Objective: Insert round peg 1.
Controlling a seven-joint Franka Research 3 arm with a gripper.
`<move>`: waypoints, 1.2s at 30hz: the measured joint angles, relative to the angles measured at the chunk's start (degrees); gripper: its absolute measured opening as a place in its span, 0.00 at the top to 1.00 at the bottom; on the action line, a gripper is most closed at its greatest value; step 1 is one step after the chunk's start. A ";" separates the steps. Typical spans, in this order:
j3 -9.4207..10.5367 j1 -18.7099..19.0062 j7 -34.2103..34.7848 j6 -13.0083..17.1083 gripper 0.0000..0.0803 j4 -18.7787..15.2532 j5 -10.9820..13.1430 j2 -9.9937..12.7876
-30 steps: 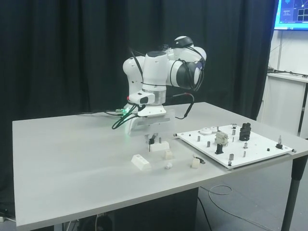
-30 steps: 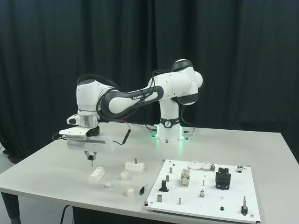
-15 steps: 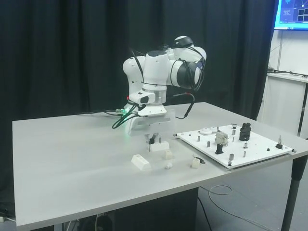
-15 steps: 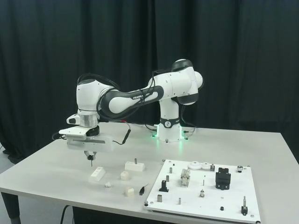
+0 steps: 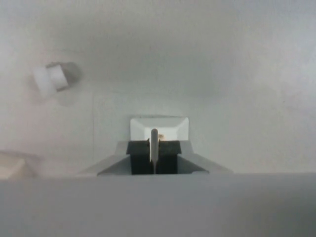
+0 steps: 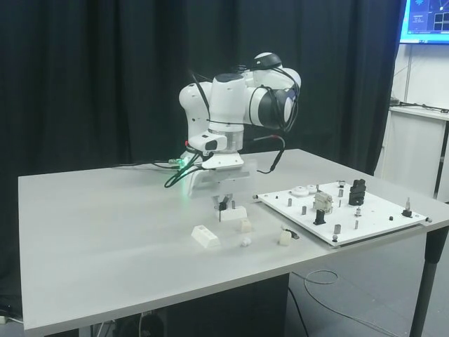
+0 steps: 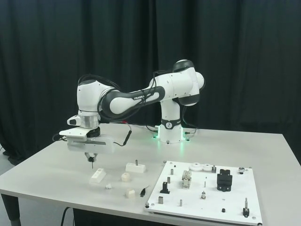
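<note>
One white seven-joint arm stands on the grey table, and its single two-fingered gripper hangs above the table at the left of the second room view, its black fingers pressed together on one thin grey round peg that points straight down. Directly below the peg in the wrist view lies one white rectangular block, the same long white block that sits just under the fingertips in the second room view. Four more small white pieces lie near it on the table: a flat block with an upright pin, a short cylinder-like piece, a tiny round piece and a small cube. One white square board with pins, two white gears and black fixtures fills the lower right of the second room view. Compared with the earlier frames, the gripper sits marginally higher and the blocks lie as they did. Black curtains close off the room behind; one screen shows at the upper right of the first room view, and a green light glows at the arm's base.
</note>
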 joint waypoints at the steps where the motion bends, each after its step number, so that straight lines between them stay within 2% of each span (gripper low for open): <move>1: 0.00 0.00 0.04 0.00 0.96 0.12 0.22 0.00; 13: 0.00 1.11 3.17 -1.01 0.96 2.33 1.82 -0.19; 36: -0.08 6.77 16.17 -2.80 0.96 8.79 0.94 -0.65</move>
